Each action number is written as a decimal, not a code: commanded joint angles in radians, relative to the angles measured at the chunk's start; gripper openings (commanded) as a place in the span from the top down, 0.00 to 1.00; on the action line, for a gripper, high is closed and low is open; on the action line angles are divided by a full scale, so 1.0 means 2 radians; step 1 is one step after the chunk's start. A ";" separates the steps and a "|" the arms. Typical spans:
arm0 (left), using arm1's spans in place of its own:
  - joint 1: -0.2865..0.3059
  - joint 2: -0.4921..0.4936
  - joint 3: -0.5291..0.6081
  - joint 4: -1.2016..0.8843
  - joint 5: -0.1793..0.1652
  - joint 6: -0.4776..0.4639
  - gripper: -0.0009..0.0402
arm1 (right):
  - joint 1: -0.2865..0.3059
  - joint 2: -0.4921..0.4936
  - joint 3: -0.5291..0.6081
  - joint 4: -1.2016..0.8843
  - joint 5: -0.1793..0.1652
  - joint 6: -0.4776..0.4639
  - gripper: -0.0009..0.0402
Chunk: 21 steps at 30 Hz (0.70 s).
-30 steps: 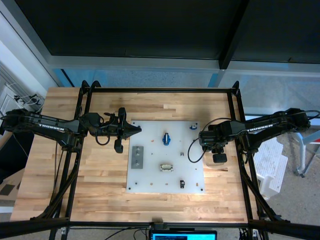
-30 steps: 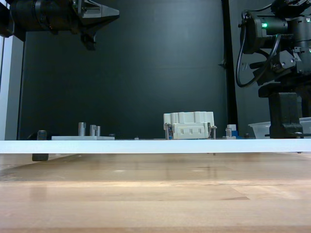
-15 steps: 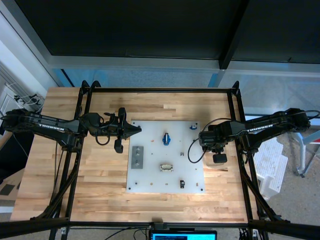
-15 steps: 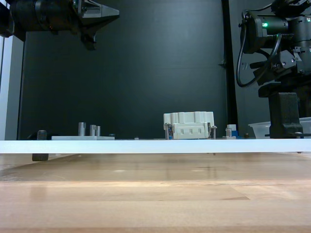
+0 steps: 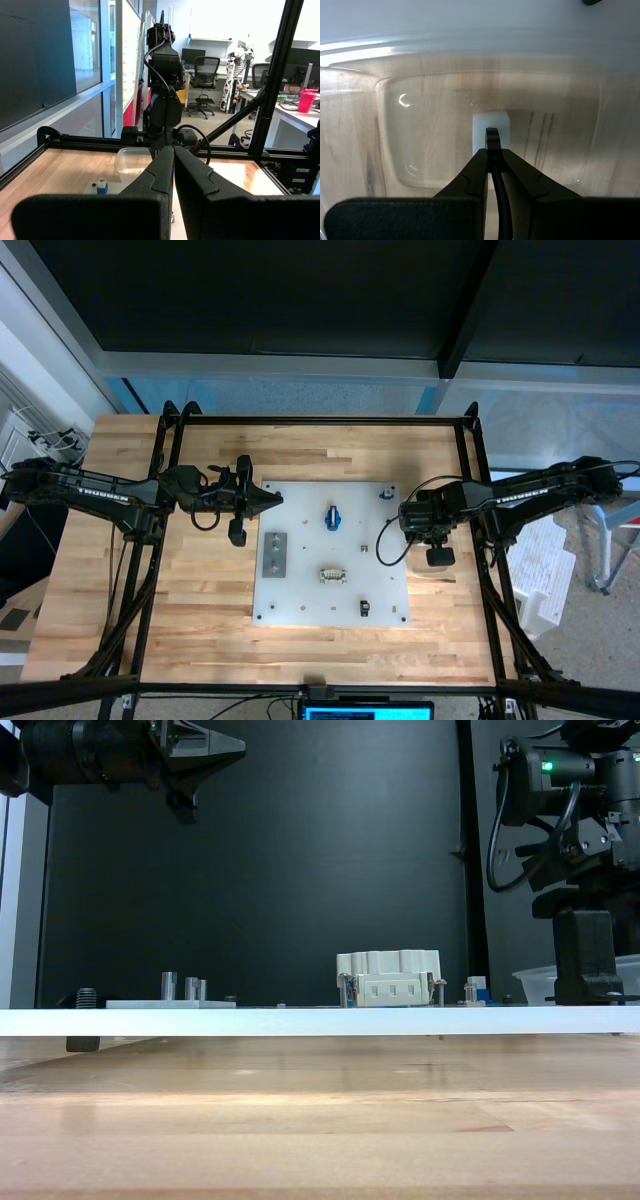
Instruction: Pick the USB connector and install on taskboard
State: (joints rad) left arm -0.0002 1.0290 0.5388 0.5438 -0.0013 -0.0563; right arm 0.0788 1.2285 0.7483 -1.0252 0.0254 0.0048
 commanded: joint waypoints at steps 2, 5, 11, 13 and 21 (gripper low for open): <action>0.000 0.000 0.000 0.000 0.000 0.000 0.98 | 0.000 -0.012 0.001 -0.001 0.003 0.001 0.98; 0.000 0.000 0.000 0.000 0.000 0.000 0.98 | 0.000 -0.016 0.001 -0.001 0.004 0.002 0.98; 0.000 0.000 0.000 0.000 0.000 0.000 0.98 | 0.000 -0.019 0.004 -0.004 0.004 0.003 0.98; 0.000 0.000 0.000 0.000 0.000 0.000 0.98 | 0.000 -0.019 0.004 -0.005 0.004 0.003 0.98; 0.000 0.000 0.000 0.000 0.000 0.000 0.98 | 0.001 -0.019 0.005 -0.006 0.004 0.003 0.98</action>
